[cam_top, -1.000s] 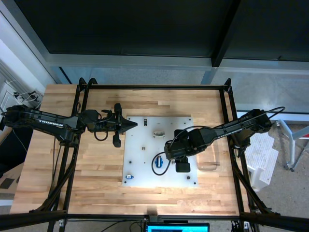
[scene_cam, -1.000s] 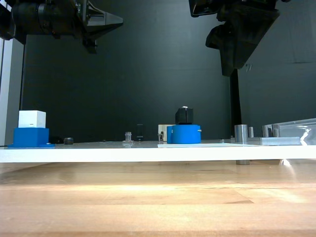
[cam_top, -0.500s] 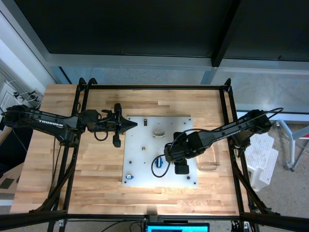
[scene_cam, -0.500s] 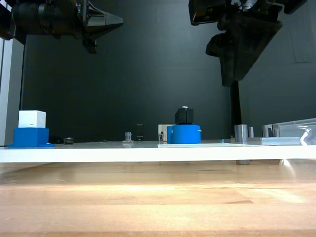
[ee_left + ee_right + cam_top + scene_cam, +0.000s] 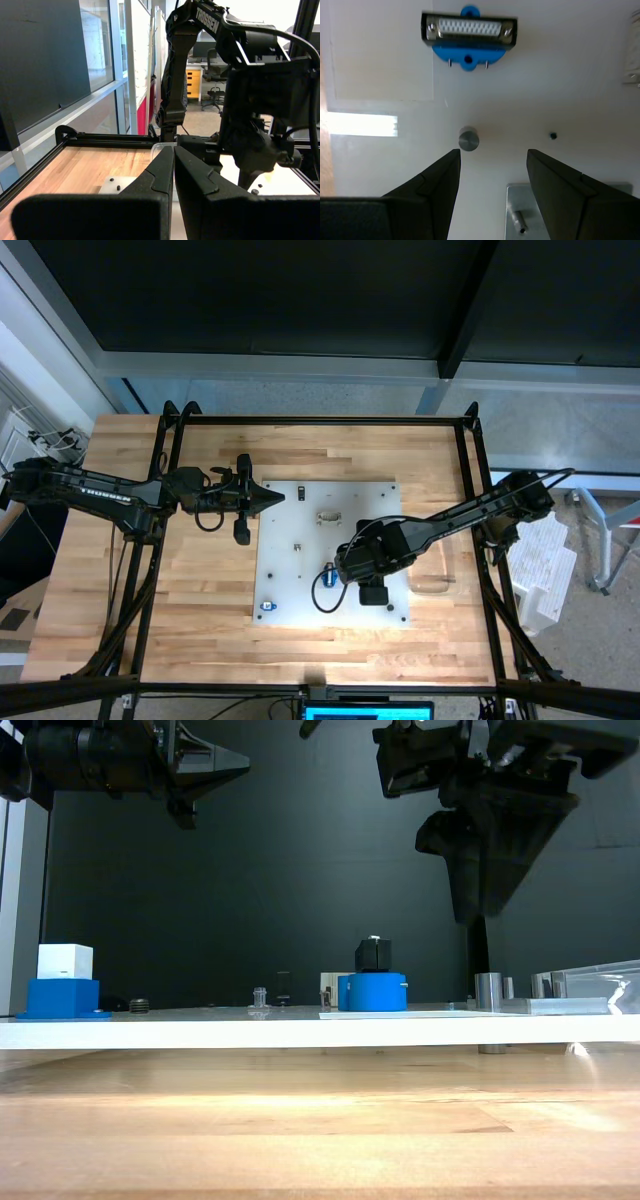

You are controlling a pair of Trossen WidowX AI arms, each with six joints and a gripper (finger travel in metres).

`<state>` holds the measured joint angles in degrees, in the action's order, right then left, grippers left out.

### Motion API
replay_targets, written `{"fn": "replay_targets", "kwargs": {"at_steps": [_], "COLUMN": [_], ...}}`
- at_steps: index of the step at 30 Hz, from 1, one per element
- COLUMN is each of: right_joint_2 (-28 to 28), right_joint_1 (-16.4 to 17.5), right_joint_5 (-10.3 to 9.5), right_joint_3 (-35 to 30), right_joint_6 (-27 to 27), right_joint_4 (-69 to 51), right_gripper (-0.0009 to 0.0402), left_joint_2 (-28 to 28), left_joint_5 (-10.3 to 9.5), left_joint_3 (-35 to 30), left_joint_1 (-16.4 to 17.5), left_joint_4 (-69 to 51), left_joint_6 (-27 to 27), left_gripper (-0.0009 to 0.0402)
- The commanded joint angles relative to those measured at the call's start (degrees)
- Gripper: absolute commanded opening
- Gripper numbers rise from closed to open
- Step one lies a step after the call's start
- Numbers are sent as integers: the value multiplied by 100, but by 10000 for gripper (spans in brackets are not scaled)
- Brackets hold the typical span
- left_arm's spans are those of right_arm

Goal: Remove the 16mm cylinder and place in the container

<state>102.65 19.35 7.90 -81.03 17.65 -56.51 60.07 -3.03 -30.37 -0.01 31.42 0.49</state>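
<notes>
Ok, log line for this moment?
right gripper: open, above 16mm cylinder | cylinder: upright in white board, not gripped | container: beside board's right edge | left gripper: shut, parked high at left

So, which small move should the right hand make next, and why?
Probably a small sideways shift to centre on the 16mm cylinder: the right hand hangs open above the board, and the cylinder sits nearer one finger than the other. The left hand is parked shut at the board's left edge.

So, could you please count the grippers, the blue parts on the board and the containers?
Grippers: 2, left gripper near the board's far left corner, right gripper above the cylinder.
Blue parts: 2, mount, fitting.
Container: 1.
Total: 5.
</notes>
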Motion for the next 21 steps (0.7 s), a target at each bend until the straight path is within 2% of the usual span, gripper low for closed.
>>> {"fn": "replay_targets", "kwargs": {"at_steps": [1, 21], "right_joint_2": [52, 485], "right_joint_1": [24, 79], "right_joint_5": [-11, -55], "right_joint_3": [2, 4], "right_joint_6": [20, 48], "right_joint_4": [26, 238], "right_gripper": [169, 75], "left_joint_2": [4, 2], "left_joint_5": [2, 2], "left_joint_3": [0, 0], "left_joint_1": [0, 2], "left_joint_4": [2, 0], "left_joint_6": [2, 2], "left_gripper": [0, 0]}}
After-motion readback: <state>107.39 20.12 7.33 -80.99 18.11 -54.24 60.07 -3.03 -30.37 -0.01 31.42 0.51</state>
